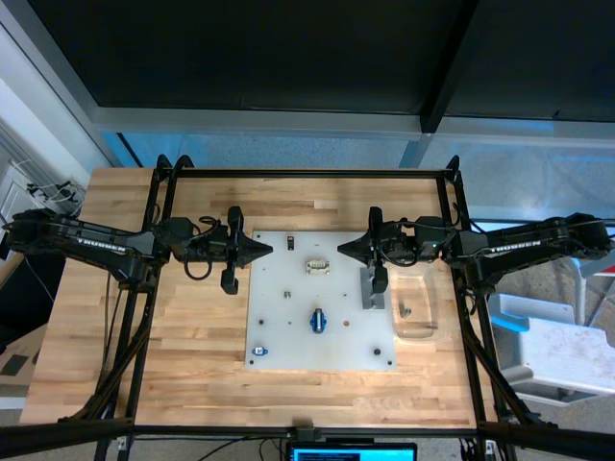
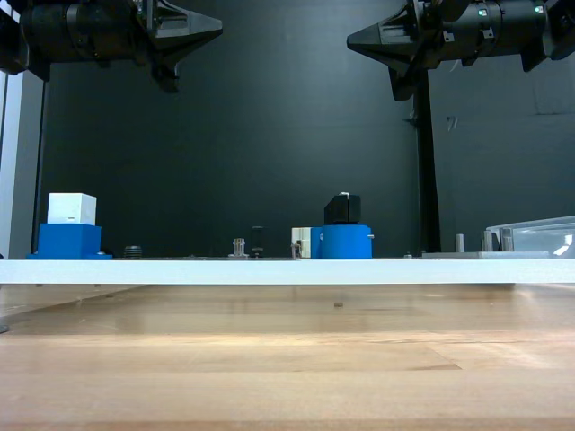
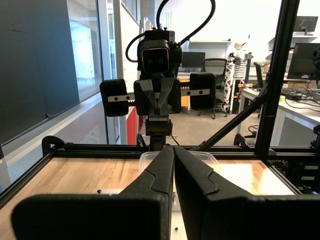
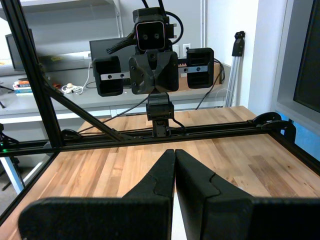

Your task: Pick the 16mm cylinder and place it in the taskboard

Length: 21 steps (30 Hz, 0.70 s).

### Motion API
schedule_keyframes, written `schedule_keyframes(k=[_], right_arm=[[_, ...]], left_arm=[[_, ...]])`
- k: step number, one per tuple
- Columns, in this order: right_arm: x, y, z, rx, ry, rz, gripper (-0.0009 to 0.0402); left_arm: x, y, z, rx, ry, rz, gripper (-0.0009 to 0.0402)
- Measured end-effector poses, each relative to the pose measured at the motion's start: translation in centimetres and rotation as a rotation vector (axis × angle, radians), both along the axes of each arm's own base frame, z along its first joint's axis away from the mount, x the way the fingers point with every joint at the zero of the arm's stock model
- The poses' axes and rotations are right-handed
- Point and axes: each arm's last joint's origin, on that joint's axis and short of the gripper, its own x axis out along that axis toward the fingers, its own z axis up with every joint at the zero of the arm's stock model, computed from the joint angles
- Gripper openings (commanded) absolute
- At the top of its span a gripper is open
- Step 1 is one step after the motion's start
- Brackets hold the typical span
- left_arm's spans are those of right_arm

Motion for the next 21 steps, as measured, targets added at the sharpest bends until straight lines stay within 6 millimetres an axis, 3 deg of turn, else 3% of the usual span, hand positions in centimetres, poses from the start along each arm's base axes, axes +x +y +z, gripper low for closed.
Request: schedule_keyframes(k=[21], right_arm=[[0.0, 0.18, 0.13, 0.011, -0.014, 0.016, 0.0]], left_arm=[[0.0, -0.01, 0.0, 0.0, 0.0, 0.0, 0.0]])
